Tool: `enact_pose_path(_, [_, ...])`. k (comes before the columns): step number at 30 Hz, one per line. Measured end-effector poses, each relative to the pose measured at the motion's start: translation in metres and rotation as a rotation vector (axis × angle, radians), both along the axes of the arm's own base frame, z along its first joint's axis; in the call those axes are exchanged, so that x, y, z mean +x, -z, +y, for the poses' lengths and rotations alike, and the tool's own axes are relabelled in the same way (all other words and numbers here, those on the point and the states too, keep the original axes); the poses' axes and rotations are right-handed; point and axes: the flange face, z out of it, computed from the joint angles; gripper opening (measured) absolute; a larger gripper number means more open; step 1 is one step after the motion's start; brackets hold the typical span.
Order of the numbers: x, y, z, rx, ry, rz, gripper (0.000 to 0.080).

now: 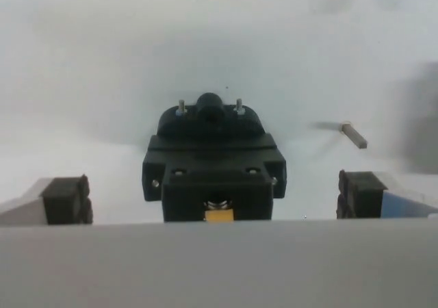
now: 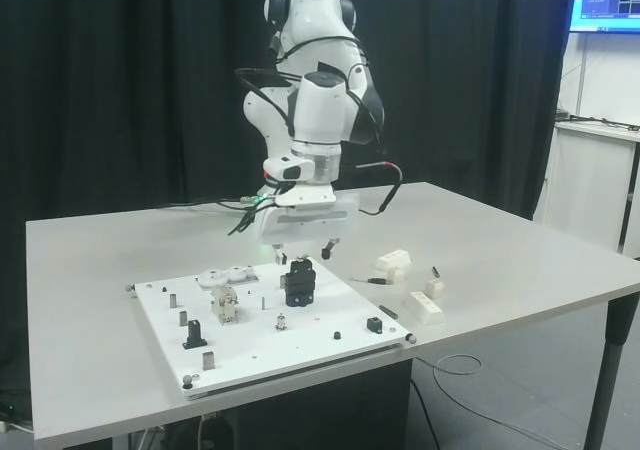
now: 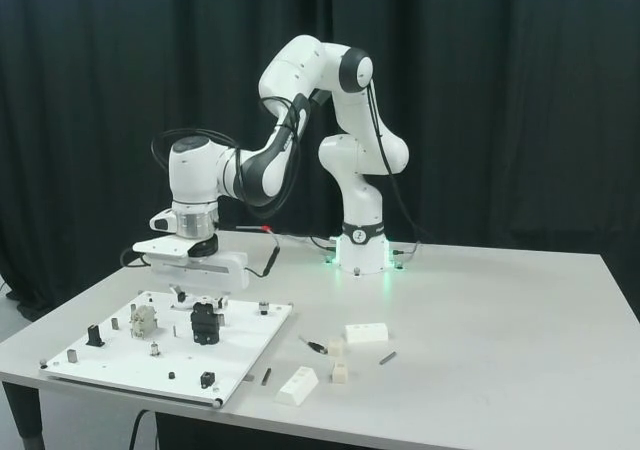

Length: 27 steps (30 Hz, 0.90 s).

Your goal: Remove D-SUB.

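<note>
The D-SUB connector [image 1: 211, 163] is a black block with two small screws, plugged upright into the white board [image 2: 300, 350]. It stands near the board's middle [image 2: 299, 283] [image 3: 205, 324]. My gripper [image 1: 212, 198] hangs just above it [image 2: 300, 255] [image 3: 200, 295] and is open. In the wrist view the black fingertips [image 1: 66, 200] sit wide on either side of the connector, apart from it. Nothing is held.
The board also carries a small black fixture [image 2: 195, 335], a white-and-metal socket [image 2: 224, 305], a few short pegs [image 1: 354, 135] and a small black part [image 2: 374, 324]. Loose white blocks [image 2: 392, 263] [image 2: 423, 307] lie on the grey table beside the board.
</note>
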Motion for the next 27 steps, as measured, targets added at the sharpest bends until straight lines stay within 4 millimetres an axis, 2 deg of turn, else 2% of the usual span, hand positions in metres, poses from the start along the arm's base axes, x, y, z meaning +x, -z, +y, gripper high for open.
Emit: enact_pose_path(27, [0.0010,0.0063,0.0018,0.007,-0.011,0.026,0.0800])
